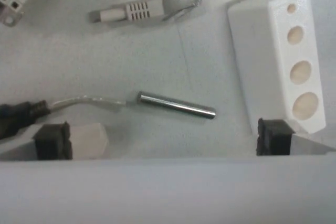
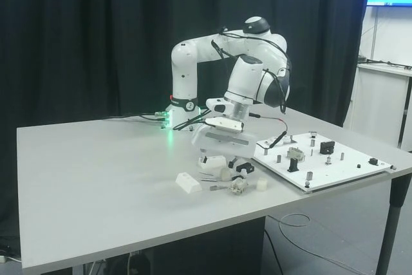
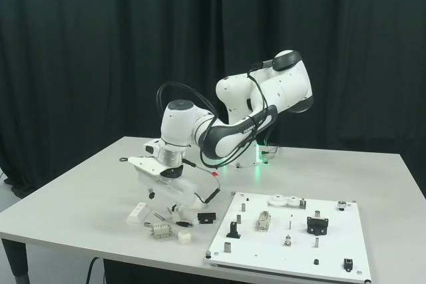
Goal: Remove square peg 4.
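Square peg 4 cannot be picked out for certain among the small upright parts on the white board [image 3: 286, 257], lower right in the second room view. Gripper [image 1: 163, 140] hangs low over loose parts off the board, holding nothing, jaws spread wide; black pads [image 1: 52, 141] show in the wrist view. Between them on the grey table [image 2: 90, 172]: a metal pin [image 1: 176, 105] lying flat, a cable [image 1: 31, 109] end touching it. Nearby, a white block with four round holes [image 1: 286, 56] and a grey plug connector [image 1: 144, 9].
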You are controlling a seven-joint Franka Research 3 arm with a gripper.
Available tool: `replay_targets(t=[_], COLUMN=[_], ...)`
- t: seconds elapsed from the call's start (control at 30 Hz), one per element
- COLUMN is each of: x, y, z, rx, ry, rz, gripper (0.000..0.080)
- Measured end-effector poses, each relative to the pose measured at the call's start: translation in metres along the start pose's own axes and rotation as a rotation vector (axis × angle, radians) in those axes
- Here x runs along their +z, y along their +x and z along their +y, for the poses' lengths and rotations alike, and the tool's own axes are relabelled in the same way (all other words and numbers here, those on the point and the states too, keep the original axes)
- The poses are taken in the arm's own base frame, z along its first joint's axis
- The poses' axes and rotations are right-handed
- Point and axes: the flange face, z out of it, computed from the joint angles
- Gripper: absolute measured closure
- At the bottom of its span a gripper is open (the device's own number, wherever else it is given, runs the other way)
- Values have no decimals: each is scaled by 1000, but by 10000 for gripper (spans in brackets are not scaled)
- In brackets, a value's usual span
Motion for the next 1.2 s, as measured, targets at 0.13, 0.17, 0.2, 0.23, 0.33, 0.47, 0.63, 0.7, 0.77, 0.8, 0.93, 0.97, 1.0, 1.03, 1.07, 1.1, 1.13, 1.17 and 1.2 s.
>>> replay_targets(t=[0.13, 0.17, 0.2, 0.23, 0.33, 0.47, 0.63, 0.7, 0.77, 0.8, 0.93, 0.97, 1.0, 1.03, 1.07, 1.1, 1.13, 1.17, 1.2], x=[0, 0, 0, 0, 0, 0, -1, -2, -3, -3, -4, -4, -5, -5, -6, -6, -6, -7, -7], y=[1, 1, 1, 1, 1, 1, 2, 2, 2, 2, 3, 4, 4, 4, 5, 5, 6, 6, 7], z=[1, 2, 2, 2, 2, 1, -1, -1, -1, -1, -2, -2, -2, -2, -2, -2, -2, -3, -3], rx=[3, 4, 4, 5, 5, -6, -14, -13, -13, -13, -10, -9, -9, -8, -7, -7, -6, -6, -6], ry=[0, 0, 0, 0, 2, 11, 25, 28, 31, 32, 37, 39, 41, 42, 44, 46, 47, 49, 50], rz=[2, 3, 4, 4, 7, 10, 13, 15, 17, 18, 23, 24, 26, 27, 29, 31, 32, 33, 35], gripper=[10, 10, 10, 10, 4, 4, 4, 3, 3, 3, 3, 3, 3, 3, 3, 3, 3, 3, 3])
